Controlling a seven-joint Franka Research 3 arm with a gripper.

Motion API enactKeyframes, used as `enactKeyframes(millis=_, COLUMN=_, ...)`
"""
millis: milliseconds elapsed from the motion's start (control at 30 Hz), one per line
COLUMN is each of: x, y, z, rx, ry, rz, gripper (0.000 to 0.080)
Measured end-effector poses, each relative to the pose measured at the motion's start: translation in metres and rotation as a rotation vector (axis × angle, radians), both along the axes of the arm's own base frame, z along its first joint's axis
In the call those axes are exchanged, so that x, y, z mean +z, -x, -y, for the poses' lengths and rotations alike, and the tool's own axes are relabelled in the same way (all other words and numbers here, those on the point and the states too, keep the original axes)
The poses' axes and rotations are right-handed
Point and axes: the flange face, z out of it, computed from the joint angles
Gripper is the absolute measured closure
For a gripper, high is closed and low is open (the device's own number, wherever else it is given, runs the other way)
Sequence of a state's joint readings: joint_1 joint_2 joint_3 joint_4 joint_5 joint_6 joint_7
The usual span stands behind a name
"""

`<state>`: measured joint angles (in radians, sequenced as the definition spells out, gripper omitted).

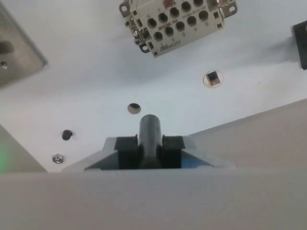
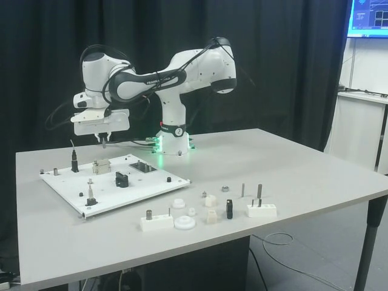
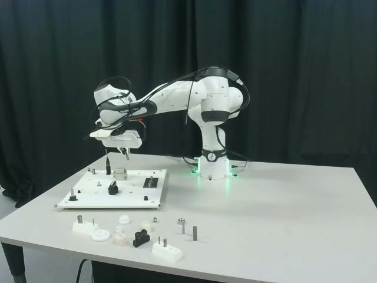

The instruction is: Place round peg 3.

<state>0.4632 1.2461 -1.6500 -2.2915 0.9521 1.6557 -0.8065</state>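
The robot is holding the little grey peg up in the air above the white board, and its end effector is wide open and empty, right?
Not quite. The end effector isn't empty: the wrist view shows its fingers shut on the grey peg. The rest is right: it is up in the air above the white board.

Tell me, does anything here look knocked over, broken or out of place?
Nothing stands out. The gripper holds a grey peg above the white board, and the loose parts sit on the table in front of the board.
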Motion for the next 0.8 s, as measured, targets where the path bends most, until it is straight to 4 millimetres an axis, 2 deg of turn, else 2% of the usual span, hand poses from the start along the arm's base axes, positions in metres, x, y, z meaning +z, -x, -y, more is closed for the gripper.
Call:
enactKeyframes(millis=567, x=0.004, y=-0.002, z=-0.001, rx=-0.005, ry=0.006, rz=0.009, gripper=0.0700)
enactKeyframes(millis=800, x=0.008, y=-0.021, z=-0.002, rx=0.018, ry=0.023, rz=0.090, gripper=0.0700)
